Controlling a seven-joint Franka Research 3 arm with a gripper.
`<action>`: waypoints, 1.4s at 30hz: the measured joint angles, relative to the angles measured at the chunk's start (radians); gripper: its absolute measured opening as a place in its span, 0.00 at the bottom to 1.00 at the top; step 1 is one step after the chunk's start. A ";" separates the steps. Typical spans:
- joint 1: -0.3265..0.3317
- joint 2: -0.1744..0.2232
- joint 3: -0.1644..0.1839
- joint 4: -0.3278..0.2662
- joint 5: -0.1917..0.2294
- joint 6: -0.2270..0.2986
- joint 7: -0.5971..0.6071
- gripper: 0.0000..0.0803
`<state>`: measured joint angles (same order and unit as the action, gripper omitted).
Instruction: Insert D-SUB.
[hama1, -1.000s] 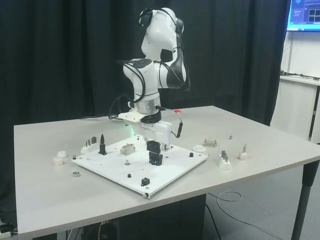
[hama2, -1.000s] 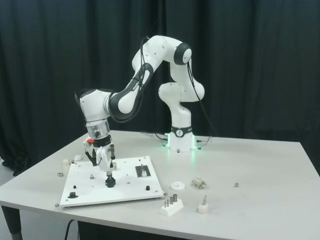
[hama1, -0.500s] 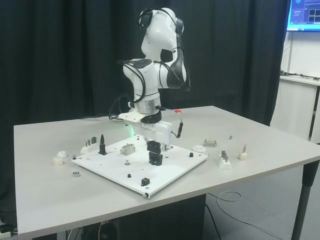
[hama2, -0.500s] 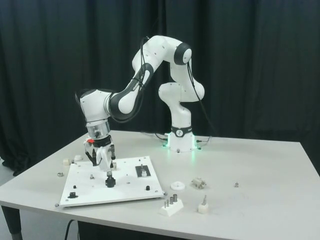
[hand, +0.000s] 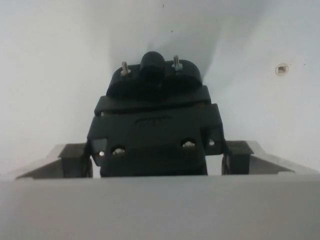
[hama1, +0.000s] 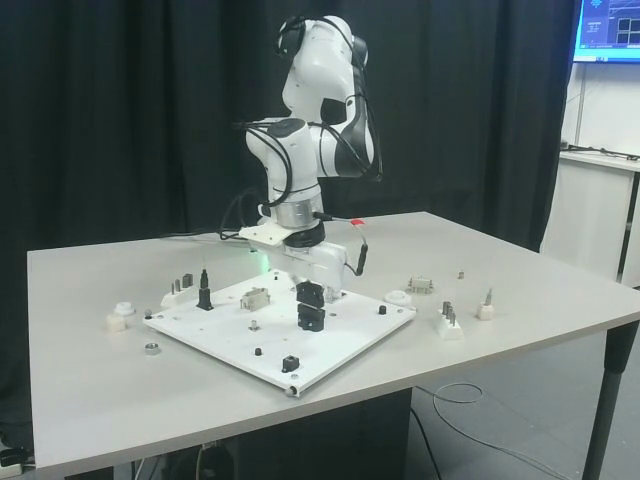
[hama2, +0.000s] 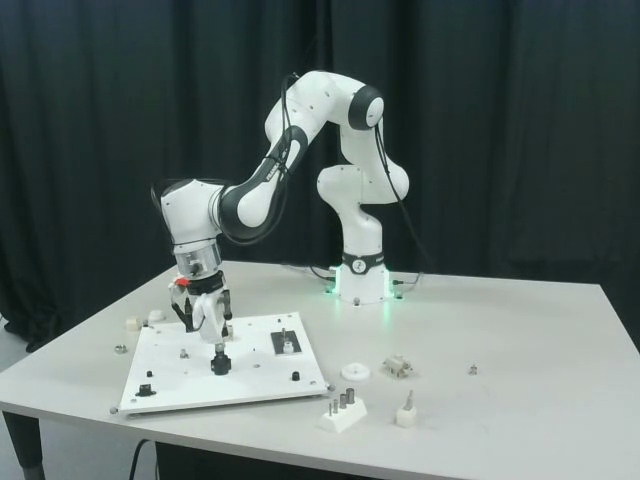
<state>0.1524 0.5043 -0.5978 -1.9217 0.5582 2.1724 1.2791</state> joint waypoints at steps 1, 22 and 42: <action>0.000 0.000 0.000 0.000 0.000 0.000 0.000 0.71; 0.000 0.001 0.004 0.000 0.013 0.015 0.000 0.71; 0.000 0.001 0.000 -0.002 0.018 0.016 0.047 0.71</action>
<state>0.1523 0.5051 -0.5975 -1.9237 0.5759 2.1884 1.3258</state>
